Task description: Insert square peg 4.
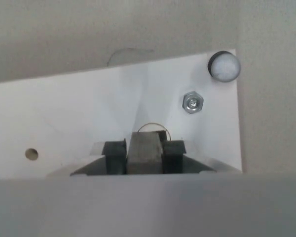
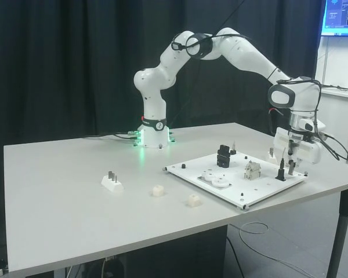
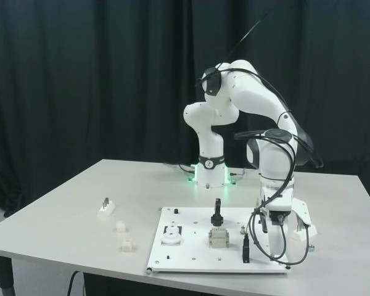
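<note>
The grey worktop [image 2: 75, 191] fills the lower half of both room views, with the white arm [image 2: 232, 49] bolted near its back edge and arching over to the right of the frame. A white board [image 2: 209, 185] lies flat at lower right in the first room view, carrying several small fixtures, among them a black upright part [image 2: 224, 155] near its middle. The gripper [image 2: 290, 166] hangs at the right end of that board, just above its surface. In the wrist view its two black fingers [image 1: 114, 157] are drawn in narrow against a grey square peg [image 1: 145, 153] — the peg sits clamped between them at lower centre, its end over a circular hole [image 1: 154, 129] in the board. A hex nut [image 1: 192, 102] sits at upper right.
</note>
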